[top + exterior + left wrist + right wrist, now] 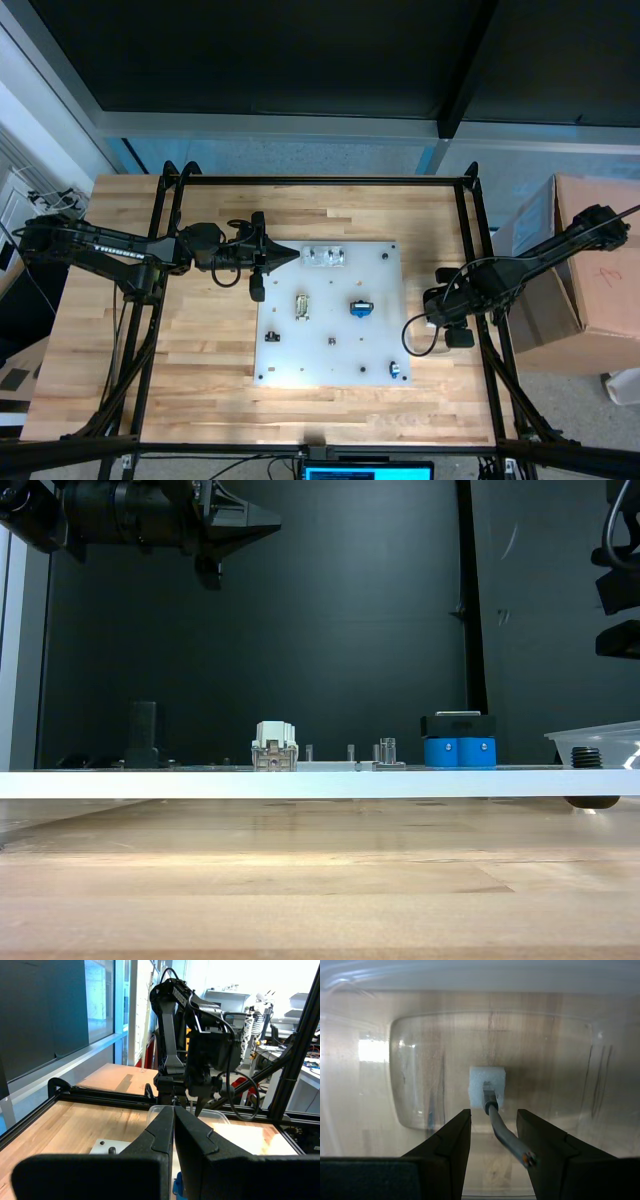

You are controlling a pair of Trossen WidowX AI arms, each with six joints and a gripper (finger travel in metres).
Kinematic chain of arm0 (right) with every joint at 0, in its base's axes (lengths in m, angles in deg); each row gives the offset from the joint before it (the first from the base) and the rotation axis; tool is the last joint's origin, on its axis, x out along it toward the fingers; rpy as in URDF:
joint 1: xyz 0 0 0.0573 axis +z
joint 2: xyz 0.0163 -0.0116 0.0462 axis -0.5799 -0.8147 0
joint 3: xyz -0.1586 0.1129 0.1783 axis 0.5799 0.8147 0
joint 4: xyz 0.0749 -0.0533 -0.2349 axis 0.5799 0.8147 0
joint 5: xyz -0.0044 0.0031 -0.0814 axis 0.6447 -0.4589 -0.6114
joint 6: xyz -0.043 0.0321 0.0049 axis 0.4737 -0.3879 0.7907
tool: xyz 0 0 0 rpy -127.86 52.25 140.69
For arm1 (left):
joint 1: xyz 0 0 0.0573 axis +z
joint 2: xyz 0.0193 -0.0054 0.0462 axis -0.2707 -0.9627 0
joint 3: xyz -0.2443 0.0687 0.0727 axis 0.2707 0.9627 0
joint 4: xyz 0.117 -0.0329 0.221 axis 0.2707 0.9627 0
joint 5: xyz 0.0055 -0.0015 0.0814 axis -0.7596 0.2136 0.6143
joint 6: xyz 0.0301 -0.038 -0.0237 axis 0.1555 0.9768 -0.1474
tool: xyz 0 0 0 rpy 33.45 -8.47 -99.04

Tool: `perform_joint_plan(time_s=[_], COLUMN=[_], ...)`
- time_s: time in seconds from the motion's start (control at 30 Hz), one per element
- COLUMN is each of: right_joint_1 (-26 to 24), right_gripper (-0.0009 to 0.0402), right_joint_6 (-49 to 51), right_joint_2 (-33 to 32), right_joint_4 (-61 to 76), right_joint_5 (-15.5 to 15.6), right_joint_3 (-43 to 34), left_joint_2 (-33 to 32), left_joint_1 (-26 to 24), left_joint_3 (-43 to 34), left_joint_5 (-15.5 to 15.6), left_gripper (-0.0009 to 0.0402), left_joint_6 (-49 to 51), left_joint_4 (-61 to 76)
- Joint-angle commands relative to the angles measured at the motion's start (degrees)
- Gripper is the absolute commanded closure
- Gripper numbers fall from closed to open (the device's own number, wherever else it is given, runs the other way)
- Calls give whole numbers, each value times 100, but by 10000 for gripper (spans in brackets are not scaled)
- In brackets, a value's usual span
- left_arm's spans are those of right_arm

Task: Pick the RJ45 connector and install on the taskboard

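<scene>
At mid-left of the high view, the left hand point(290, 256) hangs clenched and empty over the board's point(300, 360) upper-left corner, probably to stay clear. At right, the right hand point(493, 1116) is spread over the tray point(365, 1060). The RJ45 connector point(489, 1094) lies free there on a foam block point(487, 1074), seemingly lined up for a grasp.

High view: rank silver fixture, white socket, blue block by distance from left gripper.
1. Silver fixture, beside left gripper, far edge of board.
2. White socket, board's left half.
3. Blue block, further right.
Right gripper: open over RJ45 connector lying in bin.
</scene>
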Motion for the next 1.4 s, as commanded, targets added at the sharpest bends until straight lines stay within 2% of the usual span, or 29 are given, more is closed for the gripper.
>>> perform_joint_plan(time_s=[0.03, 0.33, 0.53, 0.6, 0.93, 1.27, 1.4], right_joint_1=[11, 26, 33, 33, 35, 63, 234], right_gripper=[280, 325, 397, 386, 393, 393, 393], right_joint_6=[-20, 24, 0, -22, -83, -267, -431], right_joint_2=[-120, -387, -385, -385, -382, -385, -520], right_joint_4=[-142, -411, -448, -446, -264, 361, 452], right_joint_5=[-9, 20, 50, 48, 48, 46, 48], right_joint_3=[2, 144, 192, 192, 17, -789, -1213], left_joint_2=[0, 0, 0, 0, 0, 0, 0], left_joint_1=[0, 2, 2, 2, 2, 2, 2], left_joint_3=[0, 0, 0, 0, 0, 0, 0], left_joint_5=[0, 0, 0, 0, 0, 0, 0], left_gripper=[393, 393, 393, 393, 393, 393, 393], left_joint_6=[-2, -2, -2, -2, -2, -2, -2], left_joint_4=[-2, -2, -2, -2, -2, -2, -2])
